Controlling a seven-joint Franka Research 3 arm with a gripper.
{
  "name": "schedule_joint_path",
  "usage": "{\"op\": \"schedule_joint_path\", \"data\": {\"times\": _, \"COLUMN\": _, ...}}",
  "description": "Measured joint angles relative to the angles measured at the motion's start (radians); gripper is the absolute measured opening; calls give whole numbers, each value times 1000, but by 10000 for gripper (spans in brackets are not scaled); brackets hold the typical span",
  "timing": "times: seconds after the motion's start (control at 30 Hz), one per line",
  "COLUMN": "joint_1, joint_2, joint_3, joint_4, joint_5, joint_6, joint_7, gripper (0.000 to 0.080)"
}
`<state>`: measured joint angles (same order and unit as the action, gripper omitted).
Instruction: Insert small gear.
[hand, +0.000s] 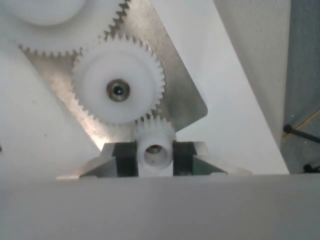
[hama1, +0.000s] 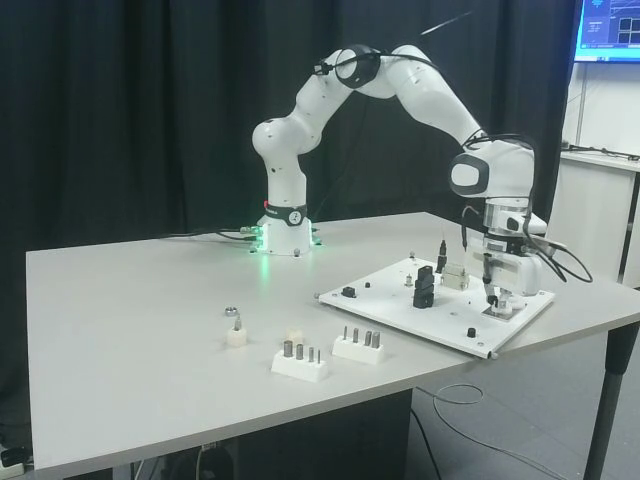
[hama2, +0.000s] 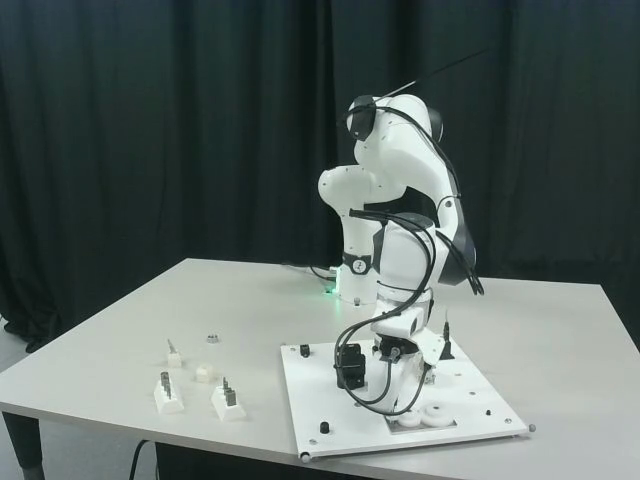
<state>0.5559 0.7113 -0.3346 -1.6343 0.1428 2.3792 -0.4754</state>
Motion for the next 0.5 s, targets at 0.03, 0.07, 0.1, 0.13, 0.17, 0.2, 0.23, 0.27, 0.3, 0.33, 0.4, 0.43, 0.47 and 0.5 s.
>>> {"op": "schedule_joint_path", "data": {"times": 0.03, "joint_1": 0, "joint_2": 0, "joint_3": 0, "joint_4": 1, "joint_5": 0, "joint_6": -2, "joint_7": 0, "gripper": 146}}
{"op": "schedule_joint_path", "data": {"times": 0.07, "joint_1": 0, "joint_2": 0, "joint_3": 0, "joint_4": 1, "joint_5": 0, "joint_6": -3, "joint_7": 0, "gripper": 146}}
{"op": "schedule_joint_path", "data": {"times": 0.1, "joint_1": 0, "joint_2": 0, "joint_3": 0, "joint_4": 2, "joint_5": 1, "joint_6": -4, "joint_7": 1, "gripper": 146}}
{"op": "schedule_joint_path", "data": {"times": 0.13, "joint_1": -1, "joint_2": 0, "joint_3": 0, "joint_4": 2, "joint_5": 2, "joint_6": -5, "joint_7": 4, "gripper": 146}}
{"op": "schedule_joint_path", "data": {"times": 0.17, "joint_1": -1, "joint_2": 1, "joint_3": 1, "joint_4": 3, "joint_5": 3, "joint_6": -6, "joint_7": 9, "gripper": 147}}
{"op": "schedule_joint_path", "data": {"times": 0.2, "joint_1": -2, "joint_2": 1, "joint_3": 1, "joint_4": 3, "joint_5": 3, "joint_6": -7, "joint_7": 17, "gripper": 147}}
{"op": "schedule_joint_path", "data": {"times": 0.23, "joint_1": -2, "joint_2": 1, "joint_3": 2, "joint_4": 4, "joint_5": 4, "joint_6": -8, "joint_7": 27, "gripper": 147}}
{"op": "schedule_joint_path", "data": {"times": 0.27, "joint_1": -3, "joint_2": 1, "joint_3": 2, "joint_4": 5, "joint_5": 4, "joint_6": -9, "joint_7": 38, "gripper": 147}}
{"op": "schedule_joint_path", "data": {"times": 0.3, "joint_1": -3, "joint_2": 1, "joint_3": 3, "joint_4": 5, "joint_5": 4, "joint_6": -10, "joint_7": 48, "gripper": 147}}
{"op": "schedule_joint_path", "data": {"times": 0.33, "joint_1": -4, "joint_2": 2, "joint_3": 3, "joint_4": 7, "joint_5": 4, "joint_6": -11, "joint_7": 56, "gripper": 147}}
{"op": "schedule_joint_path", "data": {"times": 0.4, "joint_1": -6, "joint_2": 3, "joint_3": 4, "joint_4": 9, "joint_5": 4, "joint_6": -14, "joint_7": 69, "gripper": 147}}
{"op": "schedule_joint_path", "data": {"times": 0.43, "joint_1": -6, "joint_2": 3, "joint_3": 5, "joint_4": 10, "joint_5": 5, "joint_6": -15, "joint_7": 75, "gripper": 147}}
{"op": "schedule_joint_path", "data": {"times": 0.47, "joint_1": -7, "joint_2": 3, "joint_3": 6, "joint_4": 10, "joint_5": 6, "joint_6": -16, "joint_7": 83, "gripper": 147}}
{"op": "schedule_joint_path", "data": {"times": 0.5, "joint_1": -9, "joint_2": 3, "joint_3": 7, "joint_4": 11, "joint_5": 7, "joint_6": -17, "joint_7": 95, "gripper": 147}}
